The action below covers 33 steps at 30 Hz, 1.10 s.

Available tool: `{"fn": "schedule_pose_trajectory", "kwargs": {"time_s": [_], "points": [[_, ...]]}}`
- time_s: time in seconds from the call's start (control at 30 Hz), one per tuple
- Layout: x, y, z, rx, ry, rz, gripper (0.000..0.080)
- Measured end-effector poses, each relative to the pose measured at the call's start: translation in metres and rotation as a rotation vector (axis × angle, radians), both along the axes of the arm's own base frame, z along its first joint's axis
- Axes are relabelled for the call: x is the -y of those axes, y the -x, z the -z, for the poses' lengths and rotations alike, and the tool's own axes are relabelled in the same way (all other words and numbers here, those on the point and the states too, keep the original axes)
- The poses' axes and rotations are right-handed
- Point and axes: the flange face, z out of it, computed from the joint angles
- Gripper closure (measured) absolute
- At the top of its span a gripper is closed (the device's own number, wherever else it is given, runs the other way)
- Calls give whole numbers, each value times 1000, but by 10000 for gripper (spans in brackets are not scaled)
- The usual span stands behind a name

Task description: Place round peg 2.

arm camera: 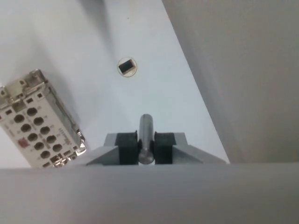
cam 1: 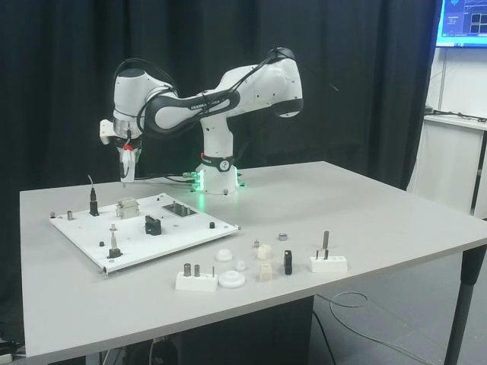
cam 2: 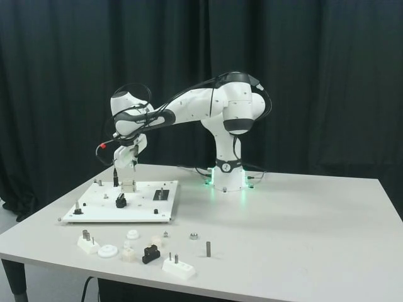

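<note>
end effector (arm camera: 145, 148) was clenched on round peg 2 (arm camera: 145, 135), gripped by its upper end; it looked stiff, smooth, probably slippery metal.

Even overhead room light, black curtain (cam 2: 315, 82) dim; wrist view soft, shadow beside connector block (arm camera: 37, 121)
</note>
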Motion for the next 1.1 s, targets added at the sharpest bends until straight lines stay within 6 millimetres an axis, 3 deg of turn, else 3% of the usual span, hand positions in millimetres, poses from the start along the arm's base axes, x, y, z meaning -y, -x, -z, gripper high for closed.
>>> {"fn": "schedule_pose_trajectory", "kwargs": {"time_s": [0.43,0.7,1.1], "points": [[4,2,-1,9,-4,5,731],[4,-1,0,-13,-39,-105,731],[2,-27,-11,-24,-89,-260,731]]}}
